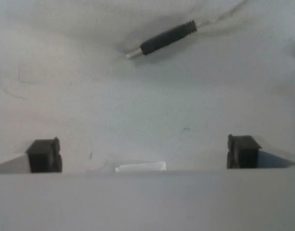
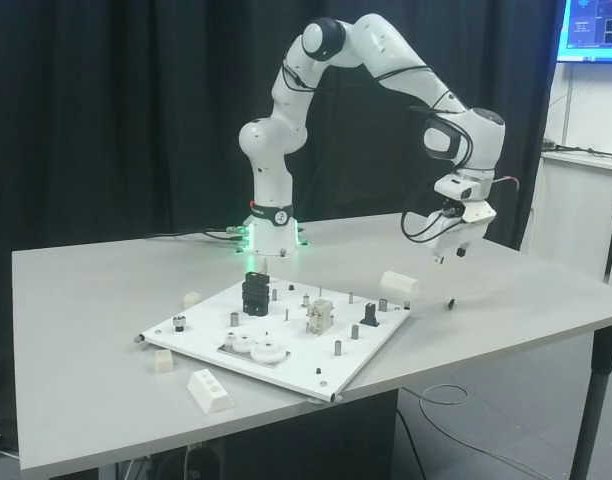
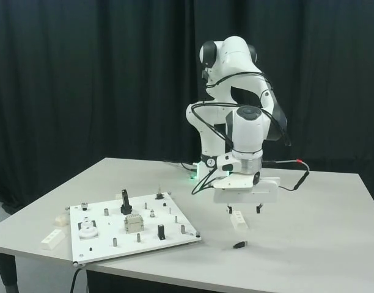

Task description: Remove waterproof.

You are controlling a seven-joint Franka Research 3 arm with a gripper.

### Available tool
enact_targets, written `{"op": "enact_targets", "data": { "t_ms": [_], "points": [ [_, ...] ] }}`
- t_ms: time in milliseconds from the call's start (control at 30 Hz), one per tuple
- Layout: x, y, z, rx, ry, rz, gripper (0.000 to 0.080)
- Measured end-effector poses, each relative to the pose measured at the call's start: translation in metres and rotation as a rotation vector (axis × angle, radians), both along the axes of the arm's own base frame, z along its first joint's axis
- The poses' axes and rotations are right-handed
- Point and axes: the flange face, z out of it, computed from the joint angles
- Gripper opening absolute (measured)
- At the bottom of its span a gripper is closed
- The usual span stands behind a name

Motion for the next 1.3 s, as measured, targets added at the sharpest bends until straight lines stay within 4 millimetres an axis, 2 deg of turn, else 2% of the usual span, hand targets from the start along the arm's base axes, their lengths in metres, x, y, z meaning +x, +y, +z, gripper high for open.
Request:
{"op": "enact_targets", "data": {
  "t_ms": [100,133,867,1300],
  "points": [
    [0.0,0.0,0.004,-0.002,-0.006,0.002,0.0737],
    [0.0,0.0,0.005,-0.002,-0.008,0.001,0.0787],
    [0.003,-0.004,0.019,-0.016,-0.035,-0.029,0.08],
    [0.012,-0.023,0.03,-0.04,-0.068,-0.108,0.08]
  ]
}}
